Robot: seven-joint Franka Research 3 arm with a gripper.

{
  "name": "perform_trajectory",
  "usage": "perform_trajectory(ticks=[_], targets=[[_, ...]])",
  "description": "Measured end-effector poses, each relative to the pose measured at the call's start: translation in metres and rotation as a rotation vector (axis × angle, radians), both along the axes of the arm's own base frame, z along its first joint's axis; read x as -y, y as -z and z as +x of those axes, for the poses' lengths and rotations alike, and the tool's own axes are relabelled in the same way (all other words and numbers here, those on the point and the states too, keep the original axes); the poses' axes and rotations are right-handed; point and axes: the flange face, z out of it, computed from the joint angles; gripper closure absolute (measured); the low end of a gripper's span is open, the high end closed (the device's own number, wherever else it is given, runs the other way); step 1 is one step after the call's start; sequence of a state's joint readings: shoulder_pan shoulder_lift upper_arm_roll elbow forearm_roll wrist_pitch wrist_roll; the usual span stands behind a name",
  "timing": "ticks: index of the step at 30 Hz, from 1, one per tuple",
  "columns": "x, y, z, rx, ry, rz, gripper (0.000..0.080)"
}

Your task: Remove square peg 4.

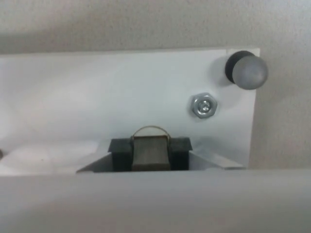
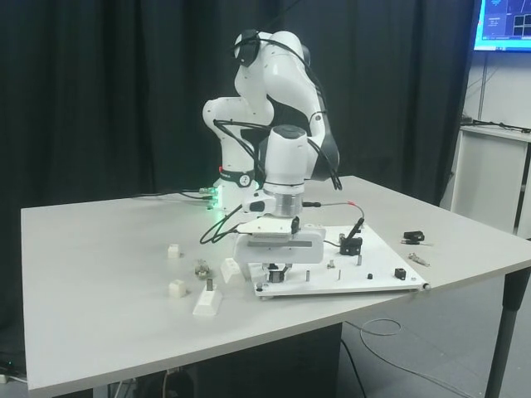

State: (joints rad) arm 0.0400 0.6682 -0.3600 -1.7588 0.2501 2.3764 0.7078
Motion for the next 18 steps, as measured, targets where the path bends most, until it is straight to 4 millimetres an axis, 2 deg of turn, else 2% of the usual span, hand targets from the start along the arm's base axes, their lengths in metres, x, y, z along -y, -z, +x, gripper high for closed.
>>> perform_trajectory(ticks=[18], targets=[[0.0079,-0.0001,-0.0066,0.040,-0.009,0.052,0.0648]])
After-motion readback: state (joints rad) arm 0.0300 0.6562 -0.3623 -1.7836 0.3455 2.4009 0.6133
